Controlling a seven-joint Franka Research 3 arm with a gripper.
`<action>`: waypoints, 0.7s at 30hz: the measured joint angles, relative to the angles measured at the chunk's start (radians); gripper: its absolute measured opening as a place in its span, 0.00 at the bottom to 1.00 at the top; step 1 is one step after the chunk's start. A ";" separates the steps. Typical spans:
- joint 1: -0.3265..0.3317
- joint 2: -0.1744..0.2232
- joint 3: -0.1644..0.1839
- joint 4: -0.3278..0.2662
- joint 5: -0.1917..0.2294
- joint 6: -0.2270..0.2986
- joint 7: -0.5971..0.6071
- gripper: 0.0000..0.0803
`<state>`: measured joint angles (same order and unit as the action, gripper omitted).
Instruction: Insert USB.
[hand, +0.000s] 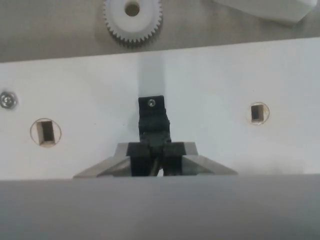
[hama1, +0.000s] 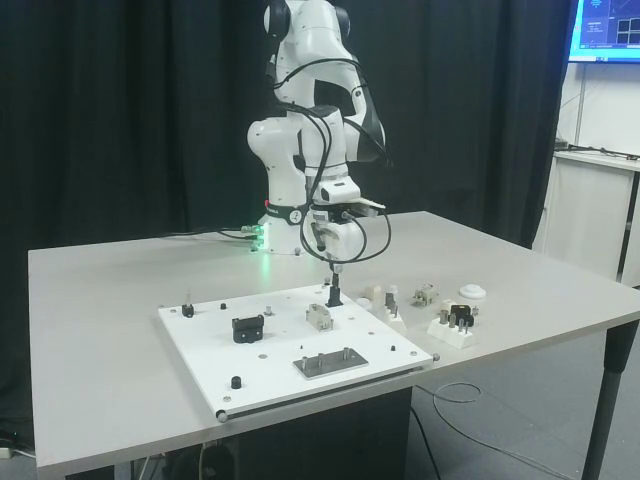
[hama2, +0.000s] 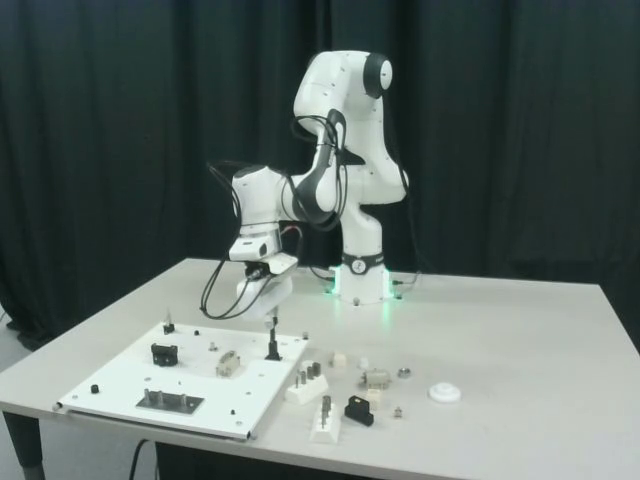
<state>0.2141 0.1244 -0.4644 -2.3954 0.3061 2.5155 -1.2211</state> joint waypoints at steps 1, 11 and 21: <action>0.000 0.000 0.000 0.000 0.000 0.000 0.000 0.06; 0.003 -0.002 0.000 0.001 0.000 -0.001 0.000 0.46; 0.006 -0.016 0.000 0.002 -0.007 -0.008 0.000 0.85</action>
<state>0.2199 0.1081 -0.4643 -2.3933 0.2991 2.5073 -1.2210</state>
